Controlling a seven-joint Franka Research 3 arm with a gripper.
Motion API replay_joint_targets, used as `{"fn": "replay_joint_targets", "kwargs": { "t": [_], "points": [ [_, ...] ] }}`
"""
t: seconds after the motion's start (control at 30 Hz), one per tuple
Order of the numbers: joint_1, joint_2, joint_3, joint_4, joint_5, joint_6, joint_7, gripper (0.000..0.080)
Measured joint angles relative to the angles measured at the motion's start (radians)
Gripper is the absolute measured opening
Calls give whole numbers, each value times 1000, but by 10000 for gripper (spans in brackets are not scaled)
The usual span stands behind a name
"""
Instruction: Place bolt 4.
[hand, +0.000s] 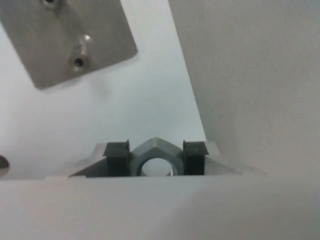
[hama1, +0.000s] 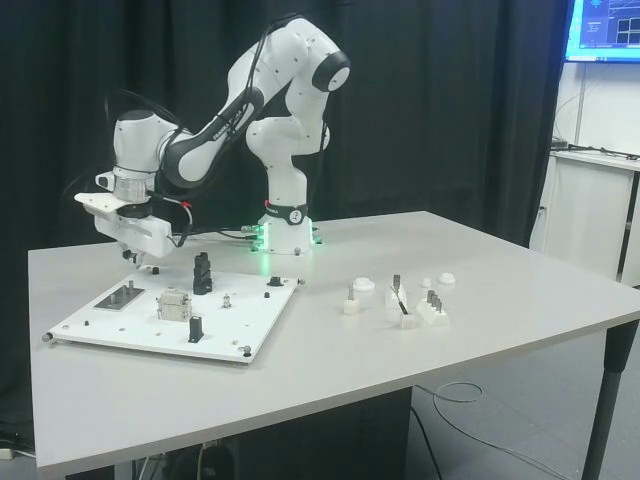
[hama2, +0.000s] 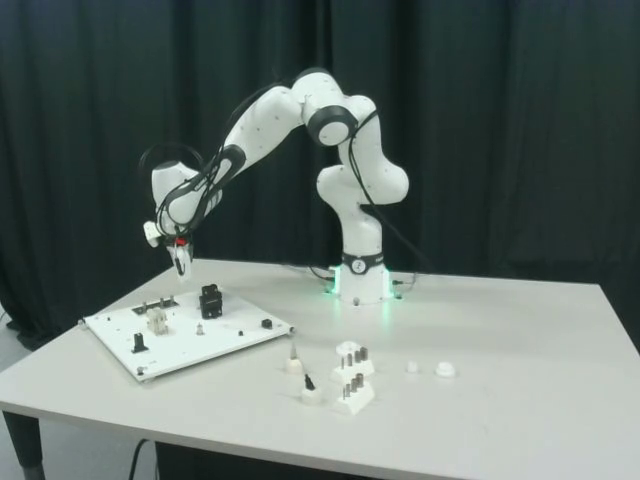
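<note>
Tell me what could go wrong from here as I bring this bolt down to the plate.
The bolt is held only by its hex head between the black fingertips; it could tilt or slip on contact.

The grey metal plate sits off to one side of the gripper in the wrist view, so lowering now would likely miss its holes.

A bolt already stands in that plate and could be bumped.

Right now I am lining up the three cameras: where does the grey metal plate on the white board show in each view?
Wrist view: the grey metal plate lies beyond the fingertips, cut off by the picture's edge.
First room view: the plate is on the board's left part, below the gripper.
Second room view: it is small, near the board's far left corner.
Shared landmark: the white board.
</note>
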Motion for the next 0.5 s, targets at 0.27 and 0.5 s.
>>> {"fn": "replay_joint_targets", "kwargs": {
  "t": [0.27, 0.5],
  "points": [
    [11, -34, -3, 28, -37, -26, 13, 225],
    [36, -93, -8, 66, -95, -71, 74, 225]
  ]
}}
